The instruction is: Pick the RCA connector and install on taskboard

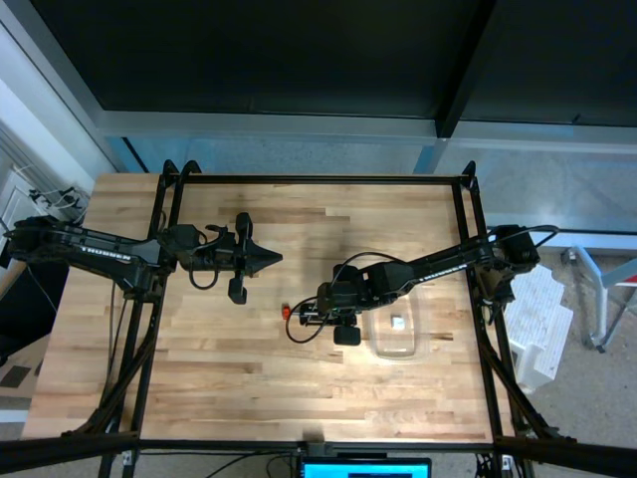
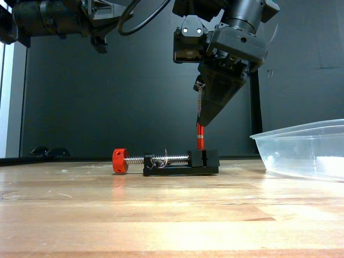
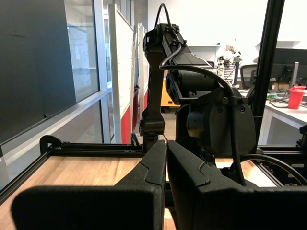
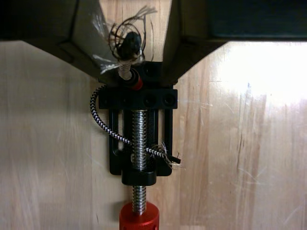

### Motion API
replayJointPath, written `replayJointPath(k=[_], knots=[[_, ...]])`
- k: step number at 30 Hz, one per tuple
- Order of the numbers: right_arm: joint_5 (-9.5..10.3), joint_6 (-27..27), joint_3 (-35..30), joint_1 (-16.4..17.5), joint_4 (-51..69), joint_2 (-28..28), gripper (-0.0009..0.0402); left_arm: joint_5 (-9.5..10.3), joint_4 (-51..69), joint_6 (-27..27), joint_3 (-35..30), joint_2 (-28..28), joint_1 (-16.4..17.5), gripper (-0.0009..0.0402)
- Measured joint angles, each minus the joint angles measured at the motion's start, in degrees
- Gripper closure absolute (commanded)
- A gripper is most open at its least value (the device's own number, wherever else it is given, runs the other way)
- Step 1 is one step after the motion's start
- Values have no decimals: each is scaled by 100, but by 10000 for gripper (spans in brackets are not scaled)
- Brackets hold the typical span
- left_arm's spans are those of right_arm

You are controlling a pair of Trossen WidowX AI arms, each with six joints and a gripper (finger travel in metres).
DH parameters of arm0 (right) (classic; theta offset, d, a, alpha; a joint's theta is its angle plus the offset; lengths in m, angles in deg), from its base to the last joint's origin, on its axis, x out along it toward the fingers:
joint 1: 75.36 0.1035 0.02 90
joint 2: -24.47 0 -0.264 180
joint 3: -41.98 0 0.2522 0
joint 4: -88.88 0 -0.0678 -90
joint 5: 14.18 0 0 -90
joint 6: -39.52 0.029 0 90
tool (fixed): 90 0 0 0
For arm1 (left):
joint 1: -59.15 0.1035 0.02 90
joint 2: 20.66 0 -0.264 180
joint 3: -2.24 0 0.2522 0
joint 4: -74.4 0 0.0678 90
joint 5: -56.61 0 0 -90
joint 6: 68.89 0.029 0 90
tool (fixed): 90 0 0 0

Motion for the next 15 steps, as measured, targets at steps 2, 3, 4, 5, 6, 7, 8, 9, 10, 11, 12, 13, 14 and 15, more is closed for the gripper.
replayJointPath(k=[2,3,4,5,6,7,8,9,10,11,12,13,14,15], knots=[[0,0,-4,0,-2,17,202,0,-2,0,0,0,0,393],[-4,0,-4,0,-2,44,194,0,-2,0,0,0,0,393],[-4,0,-9,0,-2,74,186,0,-2,-2,0,0,0,393],[-7,0,-15,0,0,118,180,0,0,0,0,0,0,393],[-9,0,-17,0,0,157,175,0,-2,0,0,0,0,393],[-11,0,-17,2,15,201,172,0,-2,0,0,0,0,393],[-11,0,-17,4,52,247,170,2,-2,0,0,0,0,393],[-11,2,-17,4,90,302,168,0,-2,0,0,0,0,393],[-11,0,-17,7,138,354,168,0,0,-2,0,0,0,393],[-11,0,-17,4,201,411,169,0,0,0,0,0,0,393],[-13,0,-17,4,264,461,170,0,0,-2,0,0,0,393],[-15,0,-20,4,313,516,170,0,-2,-2,0,0,0,393],[-17,0,-20,4,350,566,169,2,-2,0,0,0,0,393],[-17,0,-20,4,380,614,169,2,0,0,0,0,0,393]])
